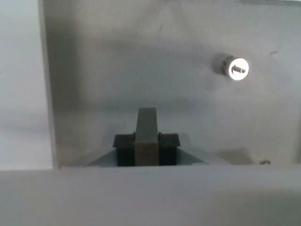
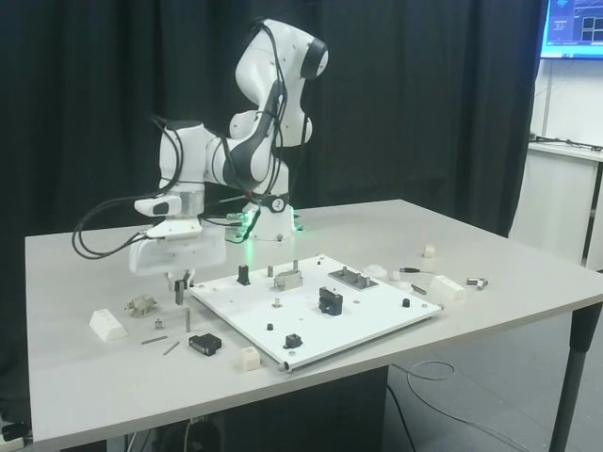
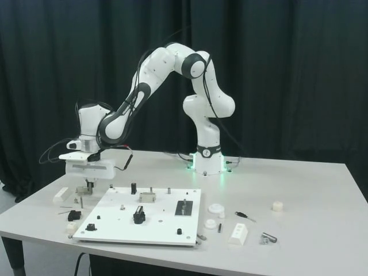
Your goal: Place square peg 4.
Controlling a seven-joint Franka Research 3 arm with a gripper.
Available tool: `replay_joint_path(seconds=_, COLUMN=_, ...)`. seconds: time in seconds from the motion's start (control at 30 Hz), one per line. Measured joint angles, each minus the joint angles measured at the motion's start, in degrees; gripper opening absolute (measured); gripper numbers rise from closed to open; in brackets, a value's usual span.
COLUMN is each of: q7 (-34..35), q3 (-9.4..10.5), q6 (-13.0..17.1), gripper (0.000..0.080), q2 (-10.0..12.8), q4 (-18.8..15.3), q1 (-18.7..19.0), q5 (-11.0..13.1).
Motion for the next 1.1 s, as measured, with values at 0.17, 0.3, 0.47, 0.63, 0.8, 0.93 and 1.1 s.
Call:
replay_joint_path(seconds=0.17, q7=-1.1, q3=1.39, q6=-0.1, gripper=0.0096, q2=1.4, q4=1.3, q1=-1.5, q5=1.2)
replay_joint_path(seconds=0.3, q7=-1.8, q3=2.21, q6=-0.3, gripper=0.0096, q2=2.2, q4=2.2, q1=-2.5, q5=1.6)
replay_joint_path(seconds=0.47, q7=-2.1, q3=3.14, q6=-1.0, gripper=0.0096, q2=2.7, q4=3.0, q1=-3.6, q5=1.8)
replay_joint_path(seconds=0.63, q7=-2.4, q3=3.76, q6=-1.3, gripper=0.0096, q2=3.0, q4=3.4, q1=-4.2, q5=2.0)
replay_joint_path(seconds=0.8, q7=-2.5, q3=4.19, q6=-1.5, gripper=0.0096, q2=3.0, q4=3.6, q1=-4.6, q5=2.3)
replay_joint_path(seconds=0.93, q7=-2.5, q3=4.49, q6=-1.5, gripper=0.0096, q2=3.1, q4=3.6, q1=-4.9, q5=2.4)
replay_joint_path(seconds=1.1, q7=-2.5, q3=4.59, q6=-1.6, gripper=0.0096, q2=3.2, q4=3.7, q1=-5.1, q5=2.7)
